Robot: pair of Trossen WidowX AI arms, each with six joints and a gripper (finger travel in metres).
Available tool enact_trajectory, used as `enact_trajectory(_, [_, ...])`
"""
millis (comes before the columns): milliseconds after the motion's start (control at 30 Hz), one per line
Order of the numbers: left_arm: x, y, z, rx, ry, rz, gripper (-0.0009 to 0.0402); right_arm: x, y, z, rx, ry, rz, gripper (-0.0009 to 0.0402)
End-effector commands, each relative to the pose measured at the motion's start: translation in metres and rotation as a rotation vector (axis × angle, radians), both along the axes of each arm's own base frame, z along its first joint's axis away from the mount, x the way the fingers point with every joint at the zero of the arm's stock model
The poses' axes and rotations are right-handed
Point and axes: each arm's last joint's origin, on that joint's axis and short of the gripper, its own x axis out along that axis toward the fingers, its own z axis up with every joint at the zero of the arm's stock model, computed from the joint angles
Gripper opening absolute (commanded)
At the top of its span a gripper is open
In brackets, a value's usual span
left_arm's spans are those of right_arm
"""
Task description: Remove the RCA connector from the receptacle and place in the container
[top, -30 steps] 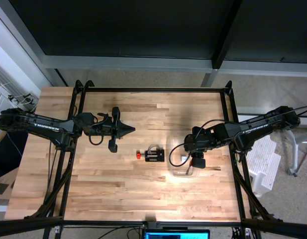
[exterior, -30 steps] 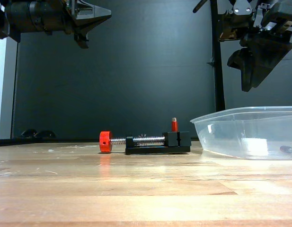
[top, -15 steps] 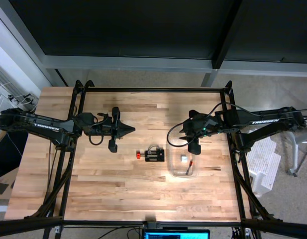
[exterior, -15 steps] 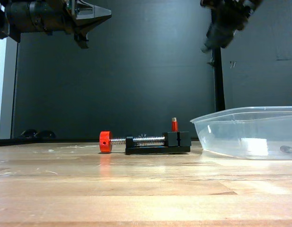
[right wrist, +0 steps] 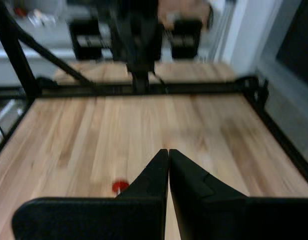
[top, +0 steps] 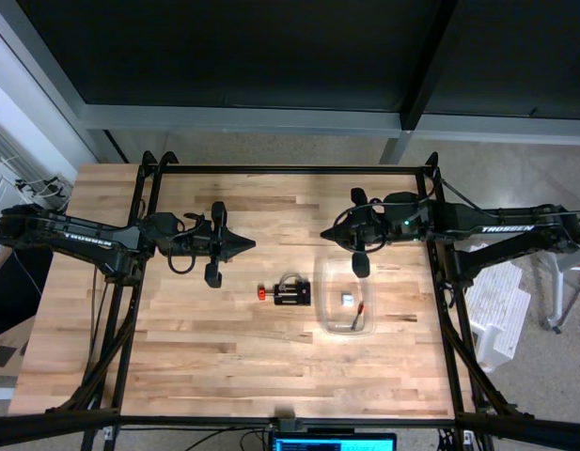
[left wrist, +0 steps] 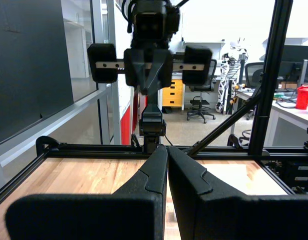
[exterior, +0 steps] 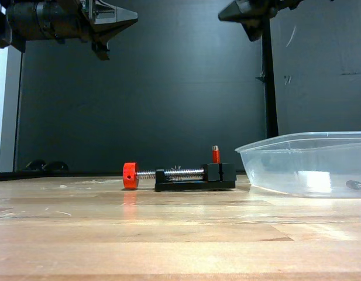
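Over the wooden table (top: 224,357), left gripper (top: 250,245) and right gripper (top: 324,235) hover, pinched.

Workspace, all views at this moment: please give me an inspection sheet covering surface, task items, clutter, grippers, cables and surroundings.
Surface: wooden table, pale planks.
Job's things: RCA connector lies inside the container; receptacle stands close beside the container, on its left.
Clutter: small white square piece in the container.
Grippers: left gripper shut, raised above the table, left of the receptacle; right gripper shut, raised beyond the container.
Cables: black cable loop hanging at the left arm.
Surroundings: black frame around the table; screen at the near edge.
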Motion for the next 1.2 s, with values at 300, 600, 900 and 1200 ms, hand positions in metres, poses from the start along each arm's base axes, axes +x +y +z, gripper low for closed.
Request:
enact_trajectory(300, [0.000, 0.000, 0.000, 0.000, 0.000, 0.000, 0.0000, 0.003, 0.000, -0.027, 0.014, -0.274, 0.015, 0.0000])
enact_trajectory(600, [0.000, 0.000, 0.000, 0.000, 0.000, 0.000, 0.0000, -0.001, 0.000, -0.051, 0.037, -0.314, 0.011, 0.0000])
enact_trajectory(900, [0.000, 0.000, 0.000, 0.000, 0.000, 0.000, 0.0000, -0.002, 0.000, -0.054, 0.035, -0.302, 0.023, 0.0000])
enact_trajectory(1200, [0.000, 0.000, 0.000, 0.000, 0.000, 0.000, 0.0000, -0.002, 0.000, -0.055, 0.026, -0.296, 0.031, 0.0000])
